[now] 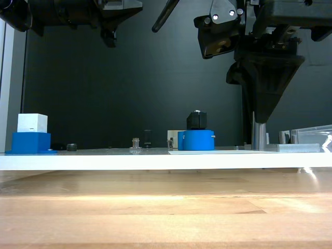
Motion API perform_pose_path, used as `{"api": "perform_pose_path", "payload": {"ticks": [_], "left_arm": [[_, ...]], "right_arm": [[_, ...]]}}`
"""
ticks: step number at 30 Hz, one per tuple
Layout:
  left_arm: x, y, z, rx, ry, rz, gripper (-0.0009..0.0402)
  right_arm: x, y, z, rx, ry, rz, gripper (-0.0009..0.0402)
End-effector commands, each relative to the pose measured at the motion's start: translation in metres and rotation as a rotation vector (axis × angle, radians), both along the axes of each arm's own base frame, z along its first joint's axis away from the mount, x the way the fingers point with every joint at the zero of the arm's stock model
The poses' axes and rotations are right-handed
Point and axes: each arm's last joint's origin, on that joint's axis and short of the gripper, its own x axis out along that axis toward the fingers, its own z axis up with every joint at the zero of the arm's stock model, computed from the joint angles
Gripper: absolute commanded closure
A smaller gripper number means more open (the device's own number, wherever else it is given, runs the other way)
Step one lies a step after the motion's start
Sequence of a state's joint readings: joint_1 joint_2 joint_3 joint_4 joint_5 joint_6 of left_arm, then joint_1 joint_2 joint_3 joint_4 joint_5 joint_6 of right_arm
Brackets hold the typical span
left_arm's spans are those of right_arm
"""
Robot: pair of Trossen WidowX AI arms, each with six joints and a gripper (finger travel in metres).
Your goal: Pick the 16mm cylinder and install on the taskboard
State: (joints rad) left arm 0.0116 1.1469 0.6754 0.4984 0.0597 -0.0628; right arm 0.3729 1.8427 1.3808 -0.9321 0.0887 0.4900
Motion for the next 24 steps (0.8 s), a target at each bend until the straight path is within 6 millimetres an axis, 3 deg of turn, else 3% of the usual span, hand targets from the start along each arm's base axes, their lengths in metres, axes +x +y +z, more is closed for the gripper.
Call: {"api": "perform_pose_path", "payload": {"ticks": [1,9,24], "left_arm": [[0.0,0.0,0.0,0.0,0.0,0.0,0.0393],[0.0,0.0,0.0,0.0,0.0,0.0,0.0393],[0.0,0.0,0.0,0.0,0.0,0.0,0.0393]], "right_arm": [[0.0,0.0,0.001,0.003,0.004,0.0,0.0385],[0.0,0.0,0.0,0.005,-0.005,0.0,0.0385],[-0.002,-0.001,-0.019,0.018,-0.033,0.0,0.0385]]}}
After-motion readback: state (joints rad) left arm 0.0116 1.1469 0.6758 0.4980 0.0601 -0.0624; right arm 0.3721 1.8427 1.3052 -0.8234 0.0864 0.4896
